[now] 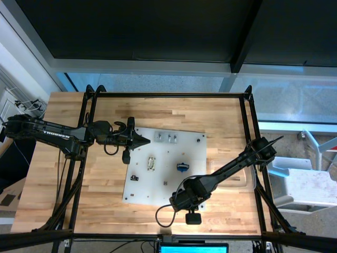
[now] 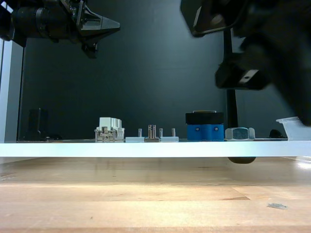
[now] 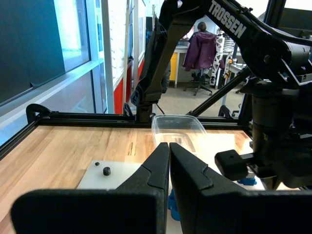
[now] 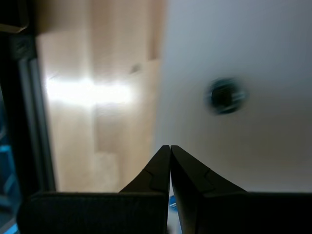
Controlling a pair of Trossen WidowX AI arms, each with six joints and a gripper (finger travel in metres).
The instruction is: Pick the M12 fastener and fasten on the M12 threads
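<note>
**Two arms over the white board [image 1: 158, 184] on the desk [image 1: 63, 190], both tools clenched and empty.**

At left, the left tool [image 1: 138, 139] hangs high over the board's far left edge, its fingers [image 3: 158, 163] pressed together with nothing between them. Toward the right, past the blue-and-silver piece [image 2: 204, 127], the M12 fastener [image 2: 240, 133] sits low on the board near its near right edge, touched by neither tool. Whether it is threaded on its stud cannot be told. Farther right, the right tool [image 4: 170, 148] hovers above the board near the fastener, pointing down, its fingers closed on nothing.
</note>
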